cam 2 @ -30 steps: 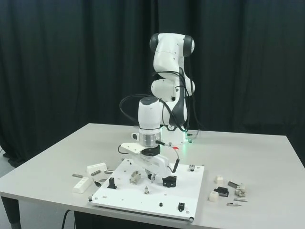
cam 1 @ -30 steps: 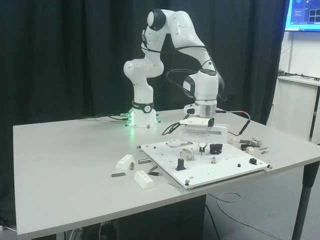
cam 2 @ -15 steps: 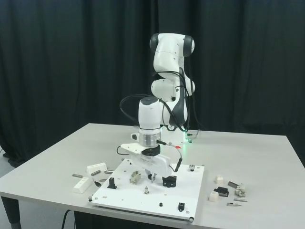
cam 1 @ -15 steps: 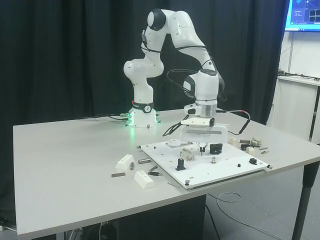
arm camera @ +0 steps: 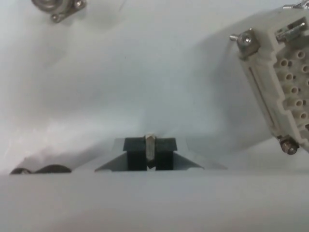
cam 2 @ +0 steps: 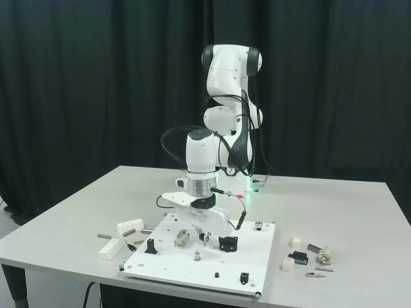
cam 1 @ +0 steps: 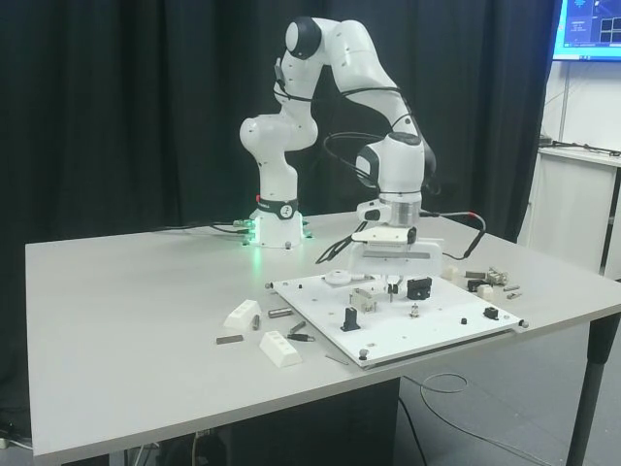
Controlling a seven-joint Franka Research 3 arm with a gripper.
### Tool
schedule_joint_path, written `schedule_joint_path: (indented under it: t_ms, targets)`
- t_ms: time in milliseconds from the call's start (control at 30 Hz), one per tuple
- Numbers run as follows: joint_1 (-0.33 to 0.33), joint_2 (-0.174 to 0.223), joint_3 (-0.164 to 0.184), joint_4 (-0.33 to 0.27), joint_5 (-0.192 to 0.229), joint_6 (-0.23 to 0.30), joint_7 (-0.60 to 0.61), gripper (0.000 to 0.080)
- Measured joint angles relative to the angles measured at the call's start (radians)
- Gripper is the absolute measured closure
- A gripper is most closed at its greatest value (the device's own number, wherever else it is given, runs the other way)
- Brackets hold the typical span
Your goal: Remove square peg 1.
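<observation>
Two black gripper fingers [arm camera: 164,154] of your gripper [arm camera: 150,162] sit pinched on the small grey metal square peg [arm camera: 150,151], held just above the white assembly board [cam 1: 437,335], beside the grey multi-pin connector block [arm camera: 285,92].

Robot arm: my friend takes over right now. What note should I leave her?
Gripper: fingers shut on the peg.
Where: low over the white board, near the big connector.
Done: peg gripped.
Left: lift it clear, then probably set it on the table. Whether its lower end is out of the hole cannot be seen.
</observation>
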Motion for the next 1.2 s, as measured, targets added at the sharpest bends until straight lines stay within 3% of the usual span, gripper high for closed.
schedule_joint_path:
  t_ms: [1200]
  targets:
    - [-0.002,-0.045,-0.005,0.001,0.0,-0.049,0.011,0.0771]
